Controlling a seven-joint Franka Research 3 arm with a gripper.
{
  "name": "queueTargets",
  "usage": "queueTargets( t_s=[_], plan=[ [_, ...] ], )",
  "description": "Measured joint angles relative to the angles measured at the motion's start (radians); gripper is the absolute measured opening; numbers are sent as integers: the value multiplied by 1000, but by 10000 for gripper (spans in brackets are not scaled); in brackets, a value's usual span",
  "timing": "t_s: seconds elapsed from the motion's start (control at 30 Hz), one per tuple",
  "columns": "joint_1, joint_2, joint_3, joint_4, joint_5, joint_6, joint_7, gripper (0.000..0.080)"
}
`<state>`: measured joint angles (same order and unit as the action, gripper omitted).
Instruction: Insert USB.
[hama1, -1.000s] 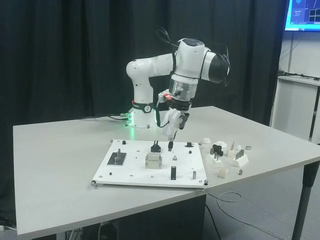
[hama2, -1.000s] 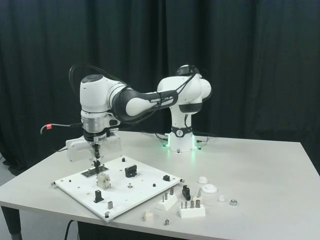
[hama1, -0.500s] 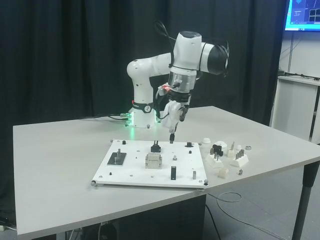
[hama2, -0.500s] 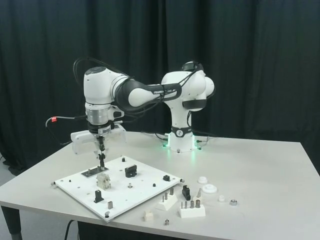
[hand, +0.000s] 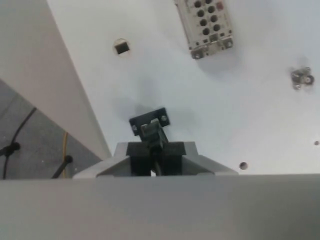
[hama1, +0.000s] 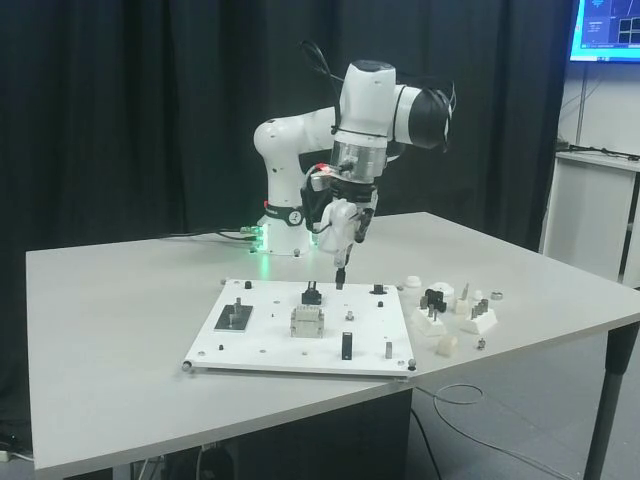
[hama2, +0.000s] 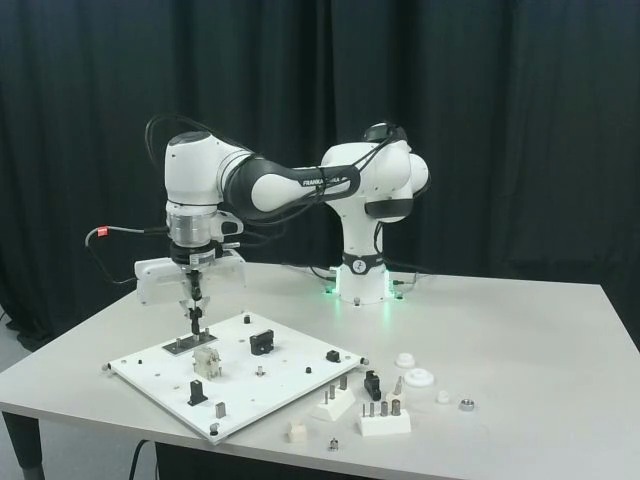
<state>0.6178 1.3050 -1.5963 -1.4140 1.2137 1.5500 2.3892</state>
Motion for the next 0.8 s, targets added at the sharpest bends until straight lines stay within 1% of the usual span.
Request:
queueTargets(
  t_s=[0.17,0.37,0.53,0.8],
  plan=[
    [-2,1,8,-4,6,36,0,48],
    [-5,2,24,-6,23,70,-1,48],
    [-6,2,41,-6,35,94,-14,48],
    [-6,2,63,-6,36,123,-40,48]
  ],
)
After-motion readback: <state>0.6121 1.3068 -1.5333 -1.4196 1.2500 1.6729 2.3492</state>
